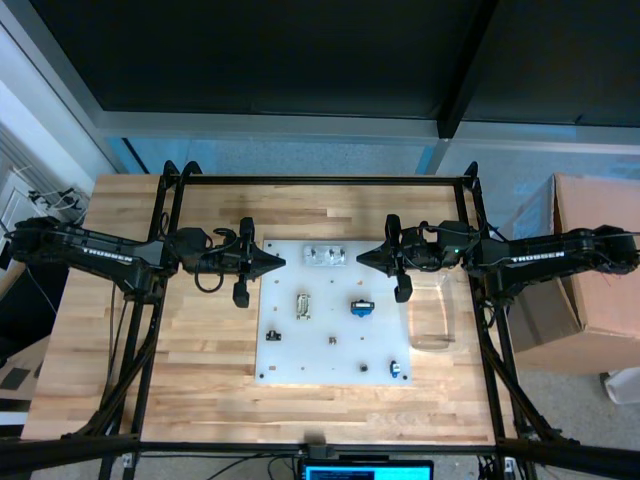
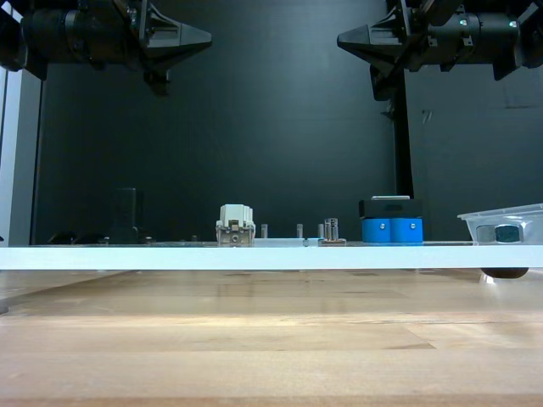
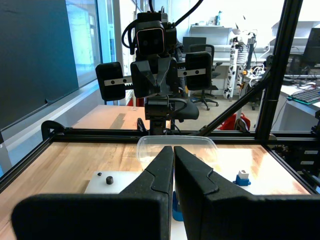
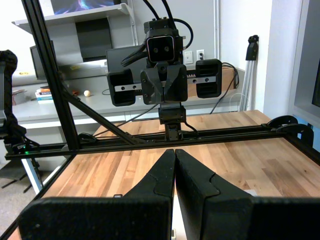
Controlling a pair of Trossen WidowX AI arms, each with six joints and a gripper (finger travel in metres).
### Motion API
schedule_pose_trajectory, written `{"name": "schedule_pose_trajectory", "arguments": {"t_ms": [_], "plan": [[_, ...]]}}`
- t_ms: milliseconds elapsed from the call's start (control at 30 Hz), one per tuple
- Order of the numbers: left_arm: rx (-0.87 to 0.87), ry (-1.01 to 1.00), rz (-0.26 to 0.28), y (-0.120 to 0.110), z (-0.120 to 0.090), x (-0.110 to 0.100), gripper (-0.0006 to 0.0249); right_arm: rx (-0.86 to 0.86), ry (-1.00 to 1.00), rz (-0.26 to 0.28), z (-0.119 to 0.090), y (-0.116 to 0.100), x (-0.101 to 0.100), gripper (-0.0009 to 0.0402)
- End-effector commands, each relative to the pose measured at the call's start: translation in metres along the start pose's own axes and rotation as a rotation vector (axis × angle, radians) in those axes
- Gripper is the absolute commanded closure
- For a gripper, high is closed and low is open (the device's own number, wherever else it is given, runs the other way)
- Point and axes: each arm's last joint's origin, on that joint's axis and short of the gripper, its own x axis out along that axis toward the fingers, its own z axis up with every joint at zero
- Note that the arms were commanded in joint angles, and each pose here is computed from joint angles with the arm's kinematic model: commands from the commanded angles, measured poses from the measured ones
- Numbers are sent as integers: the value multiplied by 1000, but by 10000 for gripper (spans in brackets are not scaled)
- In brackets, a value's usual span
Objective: Unfasten the M12 nut and place it in the container
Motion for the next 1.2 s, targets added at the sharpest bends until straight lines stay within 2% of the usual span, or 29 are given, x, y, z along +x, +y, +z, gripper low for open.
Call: {"name": "schedule_pose_trajectory", "arguments": {"t_ms": [33,433,600,800,933,1200], "plan": [[0,-1,0,0,0,0,243,1,6,0,-1,0,0,393],[0,-1,0,0,0,0,243,6,47,12,1,3,2,393],[0,-1,0,0,0,0,243,-6,275,51,7,18,9,393],[0,0,0,0,0,0,243,-33,578,59,13,47,16,393],[0,-1,0,0,0,0,243,-47,718,83,17,67,22,393],[0,-1,0,0,0,0,243,-62,991,93,18,97,34,393]]}}
